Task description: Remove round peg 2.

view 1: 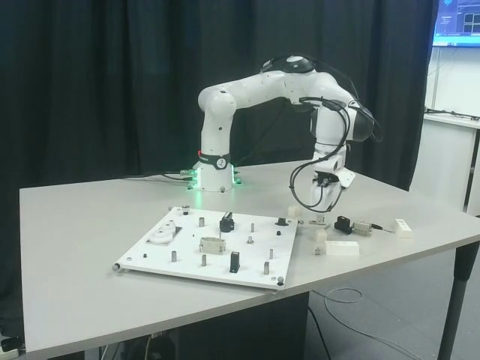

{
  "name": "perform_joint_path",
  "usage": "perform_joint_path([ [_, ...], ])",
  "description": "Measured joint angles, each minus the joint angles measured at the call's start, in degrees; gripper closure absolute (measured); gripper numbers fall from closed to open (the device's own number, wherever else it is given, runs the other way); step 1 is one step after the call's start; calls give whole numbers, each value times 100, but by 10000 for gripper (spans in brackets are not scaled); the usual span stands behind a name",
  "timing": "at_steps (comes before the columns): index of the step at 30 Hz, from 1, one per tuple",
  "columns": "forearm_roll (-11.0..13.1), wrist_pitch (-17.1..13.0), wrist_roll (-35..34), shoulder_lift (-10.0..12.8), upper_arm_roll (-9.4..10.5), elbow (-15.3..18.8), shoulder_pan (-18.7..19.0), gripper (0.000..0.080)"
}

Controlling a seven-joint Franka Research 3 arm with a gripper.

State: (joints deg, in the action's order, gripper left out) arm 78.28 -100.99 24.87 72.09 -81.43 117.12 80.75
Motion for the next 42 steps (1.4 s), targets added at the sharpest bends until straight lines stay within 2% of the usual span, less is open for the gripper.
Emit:
perform_joint_path([
  [1, 0, -1, 0, 0, -2, 0, 3, 24],
  [7, 0, -7, 0, -1, -9, 0, 8, 7],
  [20, 0, -138, 0, -2, -13, 1, 7, 3],
  [42, 0, -852, 34, -2, 44, -54, -249, 3],
])
